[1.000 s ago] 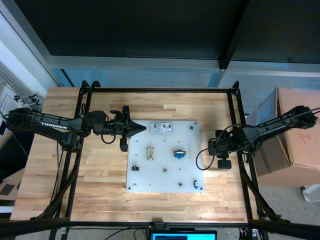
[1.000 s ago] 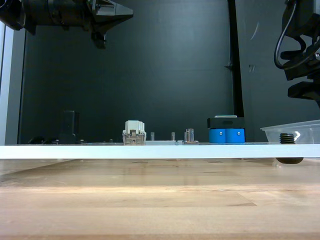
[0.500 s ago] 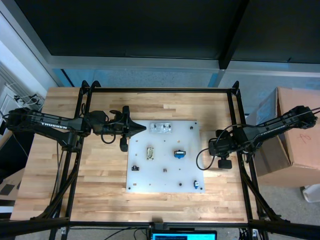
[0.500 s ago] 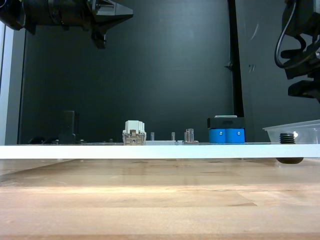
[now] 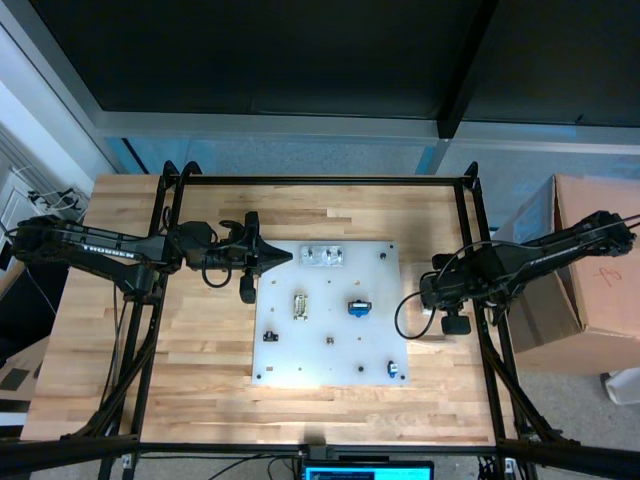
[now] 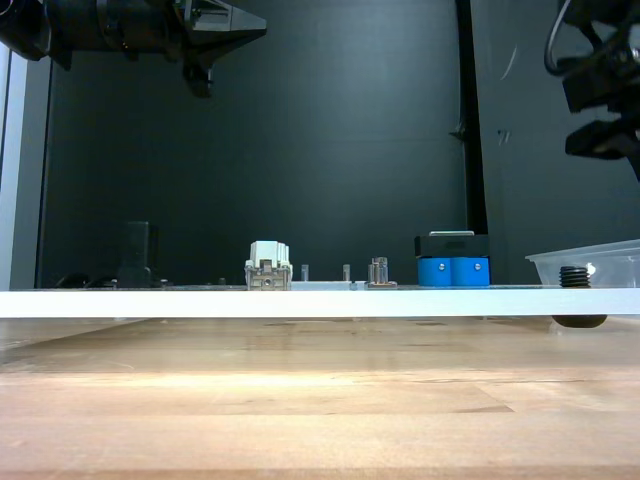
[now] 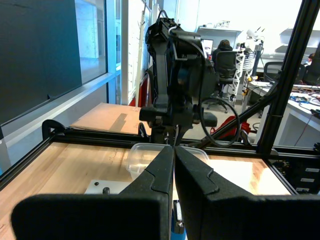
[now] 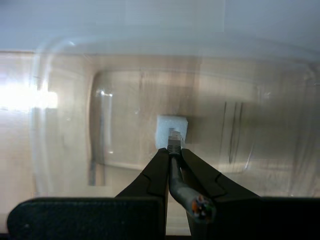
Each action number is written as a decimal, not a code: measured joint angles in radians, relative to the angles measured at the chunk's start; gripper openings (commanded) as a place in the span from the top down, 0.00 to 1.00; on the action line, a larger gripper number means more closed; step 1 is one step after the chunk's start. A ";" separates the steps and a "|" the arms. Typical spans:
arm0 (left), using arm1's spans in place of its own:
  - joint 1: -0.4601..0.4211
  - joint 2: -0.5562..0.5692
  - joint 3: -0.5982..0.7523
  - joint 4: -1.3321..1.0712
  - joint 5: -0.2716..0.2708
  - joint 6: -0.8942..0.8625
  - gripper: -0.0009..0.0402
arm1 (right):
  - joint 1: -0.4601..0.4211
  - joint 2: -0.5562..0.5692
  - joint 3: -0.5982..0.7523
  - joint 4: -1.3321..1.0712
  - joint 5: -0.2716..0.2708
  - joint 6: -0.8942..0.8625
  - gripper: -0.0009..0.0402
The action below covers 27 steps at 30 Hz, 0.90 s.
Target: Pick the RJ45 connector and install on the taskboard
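**RJ45 in right gripper, over the bin**

RJ45 connector (image 8: 173,136): clear plastic plug on a short grey cable stub, with coloured wires showing at the cut end. It is pinched in the right gripper (image 8: 171,150), jaws closed onto the cable just behind the plug. Long axis runs along the fingers, plug tip pointing outward. Held above a clear plastic bin (image 8: 65,100), clear of the taskboard (image 5: 300,350). The board is flat and white and lies inward of this arm, toward table centre. Left gripper (image 5: 285,257): jaws together, empty, high over the board's left edge.
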 measured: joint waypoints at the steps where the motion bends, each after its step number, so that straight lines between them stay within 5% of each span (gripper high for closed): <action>1: 0.000 0.000 0.000 0.000 0.000 0.000 0.98 | 0.003 0.000 0.013 -0.002 -0.012 0.001 0.98; 5: 0.000 0.000 0.000 0.000 0.000 0.000 0.98 | 0.029 0.032 0.059 -0.006 -0.052 0.027 0.98; 27: 0.000 0.000 0.000 0.000 0.000 0.000 0.98 | 0.195 0.439 0.415 0.004 -0.035 0.236 0.98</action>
